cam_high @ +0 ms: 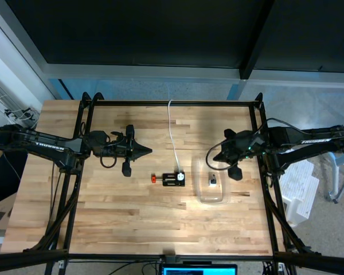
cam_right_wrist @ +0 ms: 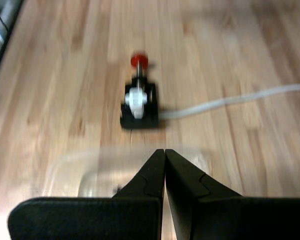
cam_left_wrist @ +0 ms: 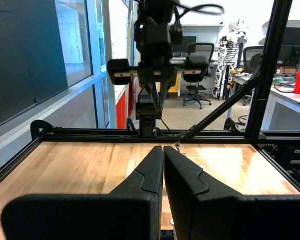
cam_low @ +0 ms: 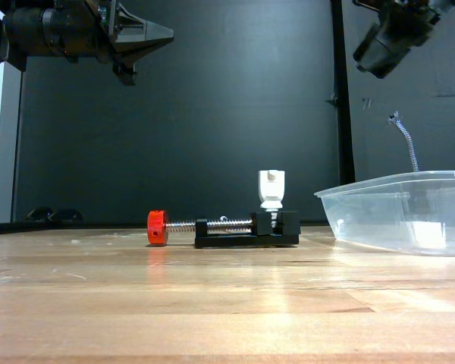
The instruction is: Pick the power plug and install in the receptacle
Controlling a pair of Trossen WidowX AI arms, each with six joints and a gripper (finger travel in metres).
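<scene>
In the high view, the table (cam_high: 103,200) is made of pale, smooth wooden strips. The left gripper (cam_high: 148,151) hangs over the left half, well apart from everything. Its two pointed fingers are pressed together, with nothing between them. The right gripper (cam_high: 217,157) hangs above the clear tray (cam_high: 202,195), a rounded dish of thin transparent plastic. In this tray lies the power plug (cam_high: 213,181), a tiny dark block. Near the tray, to its left, is the receptacle (cam_high: 180,176), white-faced, in a black clamp (cam_high: 171,179) with a red knob (cam_high: 153,179). A thin white cable (cam_high: 173,134) runs from it to the far edge.

In the low view, both grippers are high over the wood. The receptacle stands upright on the clamp. The tray walls slope outward, and something pale shows through them; what it is cannot be told.

In the left wrist view, the matte black wedge fingers meet tip to tip and are empty.

In the right wrist view, the fingers are likewise closed on nothing. They are above the blurred tray rim, with the receptacle beyond it.
</scene>
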